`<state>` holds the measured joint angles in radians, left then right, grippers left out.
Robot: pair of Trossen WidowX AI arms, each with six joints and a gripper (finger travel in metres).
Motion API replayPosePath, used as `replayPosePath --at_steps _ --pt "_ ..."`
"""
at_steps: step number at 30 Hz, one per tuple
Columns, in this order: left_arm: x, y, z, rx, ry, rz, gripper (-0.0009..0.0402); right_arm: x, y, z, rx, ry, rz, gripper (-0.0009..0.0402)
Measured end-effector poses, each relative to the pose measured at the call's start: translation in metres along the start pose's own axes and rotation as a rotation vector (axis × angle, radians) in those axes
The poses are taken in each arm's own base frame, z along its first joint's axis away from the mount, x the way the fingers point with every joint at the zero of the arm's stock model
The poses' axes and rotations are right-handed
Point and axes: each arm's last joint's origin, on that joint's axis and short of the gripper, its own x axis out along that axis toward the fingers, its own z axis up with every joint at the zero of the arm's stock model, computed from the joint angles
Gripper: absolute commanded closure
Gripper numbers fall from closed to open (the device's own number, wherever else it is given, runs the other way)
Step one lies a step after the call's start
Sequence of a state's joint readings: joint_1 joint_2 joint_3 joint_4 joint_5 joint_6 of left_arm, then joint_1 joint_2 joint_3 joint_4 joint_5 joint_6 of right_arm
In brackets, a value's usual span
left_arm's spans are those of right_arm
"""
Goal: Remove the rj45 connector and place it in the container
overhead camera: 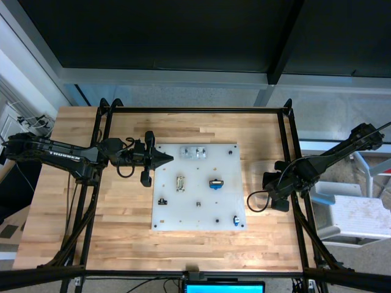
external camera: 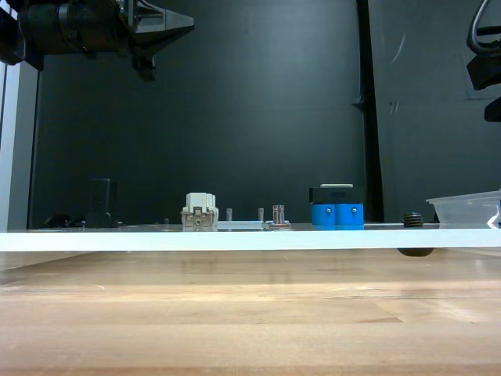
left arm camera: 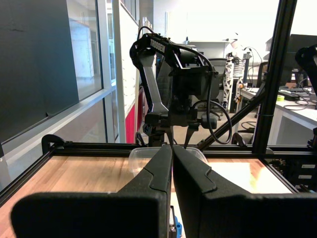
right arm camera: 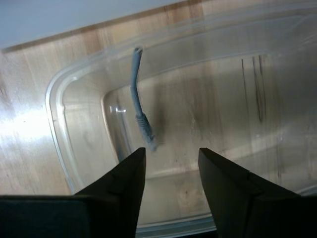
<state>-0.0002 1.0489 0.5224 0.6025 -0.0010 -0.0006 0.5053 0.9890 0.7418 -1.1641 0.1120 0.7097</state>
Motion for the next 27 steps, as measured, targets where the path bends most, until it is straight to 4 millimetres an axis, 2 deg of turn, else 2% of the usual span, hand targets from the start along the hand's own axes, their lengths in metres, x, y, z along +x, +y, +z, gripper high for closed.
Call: replayPosePath --at_steps 9,27 --pt "0.0000 0.0000 0.0000 0.000 0.000 0.000 0.0392 0.0000 -0.0002 -0.0002 0.000 0.002 -0.002 0.0196" --pt "0.0000 0.0000 0.0000 0.000 0.000 0.000 0.0392 0.0001 -0.0002 -0.0002 0.000 0.002 -0.003 0.0192"
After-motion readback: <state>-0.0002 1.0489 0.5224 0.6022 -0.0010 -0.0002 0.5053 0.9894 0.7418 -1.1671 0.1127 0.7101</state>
